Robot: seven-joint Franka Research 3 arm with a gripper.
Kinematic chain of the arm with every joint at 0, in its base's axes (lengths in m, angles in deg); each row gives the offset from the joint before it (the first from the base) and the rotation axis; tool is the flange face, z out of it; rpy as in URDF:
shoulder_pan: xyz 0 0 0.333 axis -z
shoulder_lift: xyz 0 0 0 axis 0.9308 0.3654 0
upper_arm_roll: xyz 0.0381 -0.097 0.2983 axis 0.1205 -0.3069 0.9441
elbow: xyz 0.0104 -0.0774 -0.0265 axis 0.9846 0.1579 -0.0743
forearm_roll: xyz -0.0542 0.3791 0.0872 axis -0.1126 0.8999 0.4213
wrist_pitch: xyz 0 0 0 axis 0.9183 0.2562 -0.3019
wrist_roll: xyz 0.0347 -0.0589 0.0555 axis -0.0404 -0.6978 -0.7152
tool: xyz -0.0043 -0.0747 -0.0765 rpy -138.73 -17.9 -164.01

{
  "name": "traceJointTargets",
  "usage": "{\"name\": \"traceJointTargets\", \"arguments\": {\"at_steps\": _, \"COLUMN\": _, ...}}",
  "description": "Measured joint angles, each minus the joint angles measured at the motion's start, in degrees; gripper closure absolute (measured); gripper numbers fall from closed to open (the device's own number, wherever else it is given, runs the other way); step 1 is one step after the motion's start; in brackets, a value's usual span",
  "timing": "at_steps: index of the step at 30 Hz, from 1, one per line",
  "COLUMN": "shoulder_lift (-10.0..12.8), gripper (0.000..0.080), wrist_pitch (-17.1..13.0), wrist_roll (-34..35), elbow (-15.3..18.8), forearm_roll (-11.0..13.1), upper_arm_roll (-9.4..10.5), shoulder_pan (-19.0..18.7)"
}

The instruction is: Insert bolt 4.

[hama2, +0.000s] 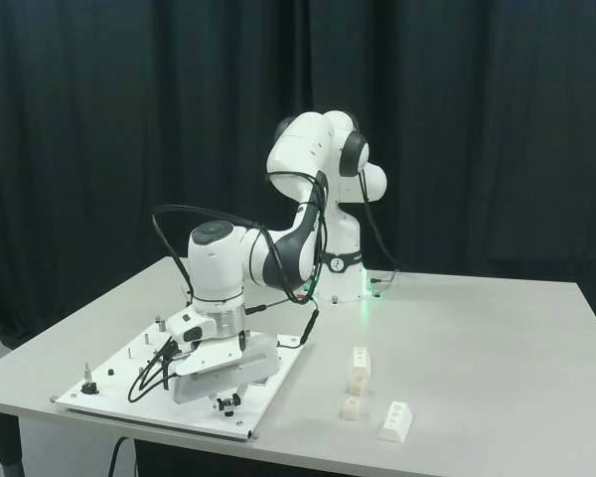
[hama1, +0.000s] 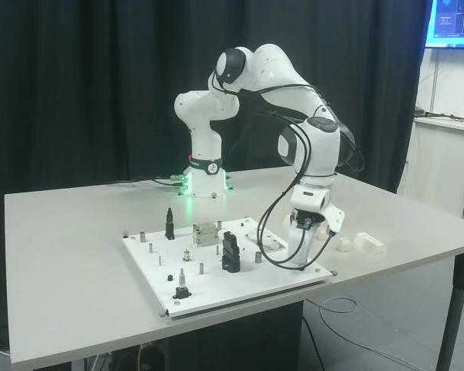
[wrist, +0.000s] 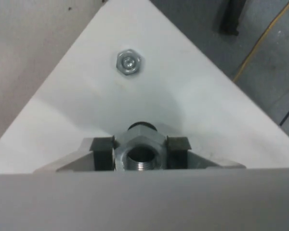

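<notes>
**Bolt in the fingers, low over the board's corner**

While the wrist view looks down past the gripper [wrist: 140, 153], it shows the two black fingers [wrist: 102, 153] pinching a grey threaded metal part, which I take to be bolt 4 [wrist: 140, 156]; its hollow threaded end faces the camera. Beneath lies a corner of the white board [wrist: 192, 106], with a small hex fastener [wrist: 128, 62] set flat in it, apart from the held bolt. A black shape shows just past the bolt's head, and I cannot tell whether that is the receiving hole.

From the first room view, the white arm [hama1: 309, 139] bends down from its base at 12 o'clock on the grey counter [hama1: 62, 247] to the board's [hama1: 216, 297] corner at about 4 o'clock. Several small fixtures and pegs [hama1: 230, 253] stand on the board toward 9 o'clock of the gripper [hama1: 303, 236]. The bolt is too small to pick out here.

Seen from the second room view, the gripper [hama2: 223, 393] hangs very low over the near edge of the board [hama2: 129, 407], roughly 7 o'clock from the base. Three small white blocks [hama2: 360, 363] sit on the bare counter [hama2: 477, 348], well apart from the board.

As a judgement: picking up is done and the bolt is carried to the board. Seating it is not yet visibly done, nor letting go.
</notes>
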Motion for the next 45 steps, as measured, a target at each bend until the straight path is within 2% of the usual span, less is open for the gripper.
{"name": "traceJointTargets", "arguments": {"at_steps": 10, "shoulder_lift": 0.0, "gripper": 0.0578, "wrist_pitch": 0.0, "wrist_roll": 4.2, "elbow": 0.0, "forearm_roll": 0.1, "upper_arm_roll": 0.0, "shoulder_pan": 0.0}}
{"name": "traceJointTargets", "arguments": {"at_steps": 31, "shoulder_lift": 0.0, "gripper": 0.0578, "wrist_pitch": -0.1, "wrist_roll": 29.0, "elbow": 0.0, "forearm_roll": 0.5, "upper_arm_roll": -0.03, "shoulder_pan": 0.1}}
{"name": "traceJointTargets", "arguments": {"at_steps": 45, "shoulder_lift": 0.0, "gripper": 0.0578, "wrist_pitch": -0.2, "wrist_roll": 42.7, "elbow": 0.0, "forearm_roll": 0.8, "upper_arm_roll": -0.02, "shoulder_pan": 0.2}}
